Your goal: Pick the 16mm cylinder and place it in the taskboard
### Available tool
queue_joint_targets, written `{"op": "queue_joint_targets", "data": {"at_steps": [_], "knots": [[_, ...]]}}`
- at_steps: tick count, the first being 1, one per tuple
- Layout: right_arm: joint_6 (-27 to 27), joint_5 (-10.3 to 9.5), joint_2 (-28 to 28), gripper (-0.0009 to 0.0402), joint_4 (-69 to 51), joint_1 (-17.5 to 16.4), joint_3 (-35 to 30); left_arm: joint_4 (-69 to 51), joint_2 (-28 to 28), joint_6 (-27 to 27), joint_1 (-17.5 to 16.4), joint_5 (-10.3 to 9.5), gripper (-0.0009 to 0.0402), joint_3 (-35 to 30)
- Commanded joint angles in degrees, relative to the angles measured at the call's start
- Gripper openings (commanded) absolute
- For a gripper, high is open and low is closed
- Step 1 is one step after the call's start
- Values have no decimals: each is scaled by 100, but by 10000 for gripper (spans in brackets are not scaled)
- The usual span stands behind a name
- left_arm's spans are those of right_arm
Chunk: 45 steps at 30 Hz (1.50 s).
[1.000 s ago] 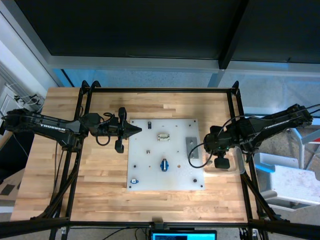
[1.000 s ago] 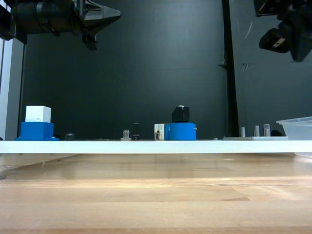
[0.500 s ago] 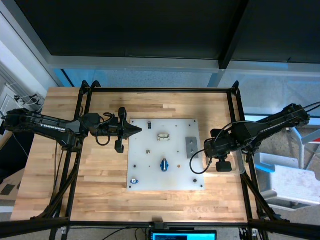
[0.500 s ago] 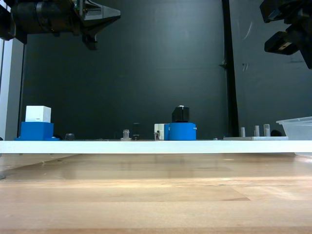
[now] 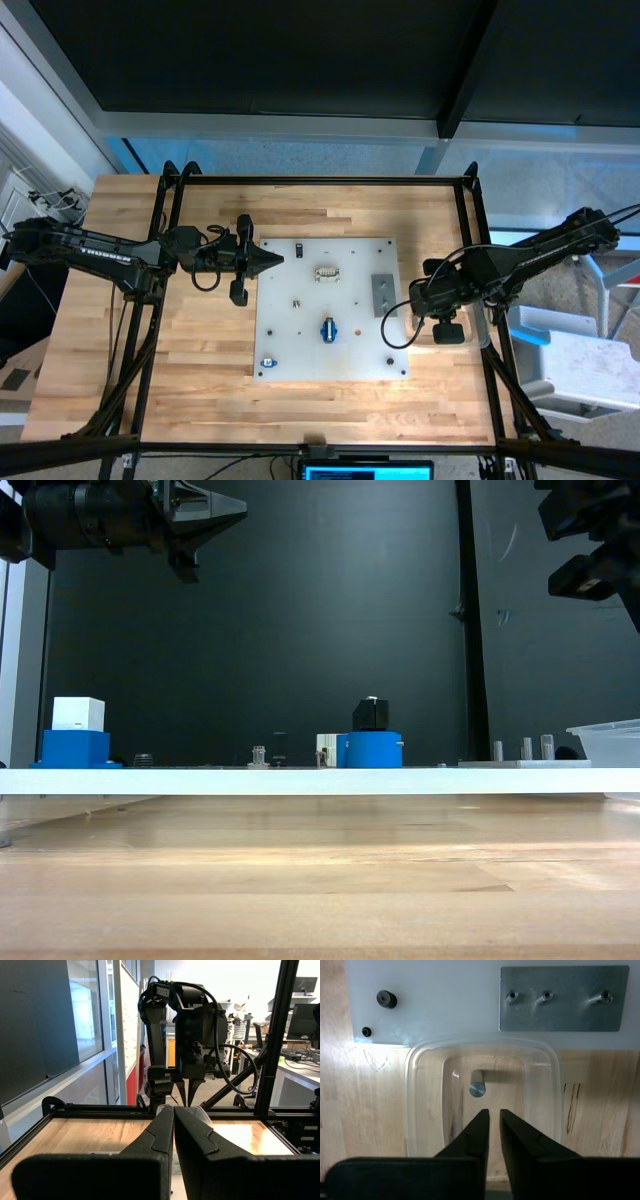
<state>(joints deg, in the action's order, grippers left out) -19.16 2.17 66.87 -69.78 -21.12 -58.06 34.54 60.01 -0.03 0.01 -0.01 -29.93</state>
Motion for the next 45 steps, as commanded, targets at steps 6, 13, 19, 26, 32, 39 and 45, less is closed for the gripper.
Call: {"op": "queue_joint_targets", "data": {"at_steps": [6, 13, 19, 26, 32, 39, 45], "knots": [[-151, 140, 0, 121, 203, -46, 229, 2, 0, -2, -2, 0, 0, -2], [-337, 275, 0, 153, 354, -133, 387, 2, 0, -2, 0, 0, 0, -2], [-575, 264, 0, 154, 678, -254, 629, 2, 0, -2, 0, 0, 0, -2], [-656, 275, 0, 153, 835, -332, 776, 0, 0, -2, 0, 0, 0, -2], [-896, 280, 0, 153, 1231, -396, 1051, 0, 0, -2, -2, 0, 0, -2], [-973, 282, 0, 153, 1443, -420, 1222, 0, 0, -2, 0, 0, 0, -2], [-1056, 282, 0, 153, 1685, -444, 1447, 0, 0, -2, 0, 2, 0, -2]]}}
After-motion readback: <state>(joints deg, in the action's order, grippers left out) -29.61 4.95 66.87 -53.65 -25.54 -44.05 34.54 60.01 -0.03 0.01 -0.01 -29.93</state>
